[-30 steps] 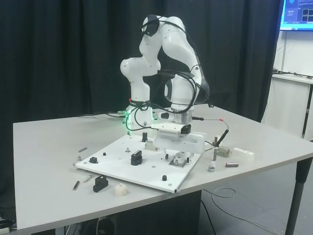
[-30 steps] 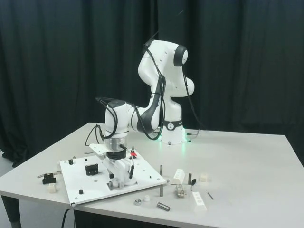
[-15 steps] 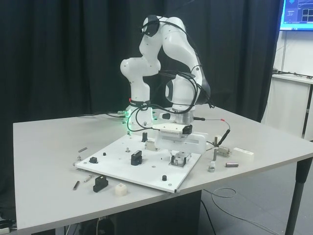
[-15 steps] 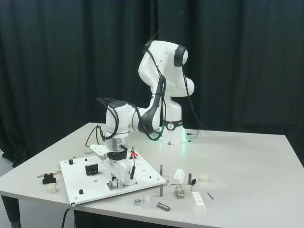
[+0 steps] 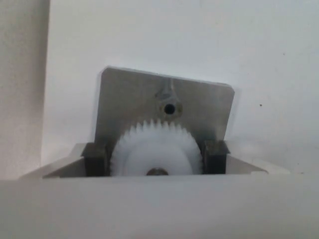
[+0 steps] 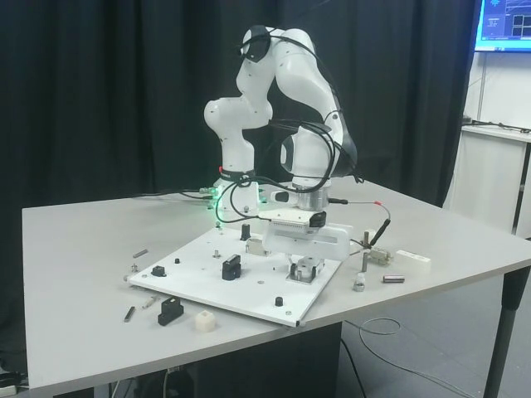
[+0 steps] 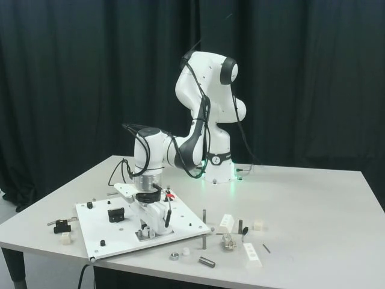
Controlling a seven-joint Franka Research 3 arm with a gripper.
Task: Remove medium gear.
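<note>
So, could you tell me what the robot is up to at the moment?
The white Franka arm is bent low over the white board on the grey table, working on the gear fixture. In the wrist view, its gripper has a black finger on each side of the white toothed gear, right against it, in front of a grey metal plate. The gear looks gripped and is being taken off. Small loose parts lie around the board.

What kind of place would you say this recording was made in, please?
Probably a robotics lab: a white robot arm bolted to a grey table, black curtains all around, and a white assembly board carrying small parts.
</note>
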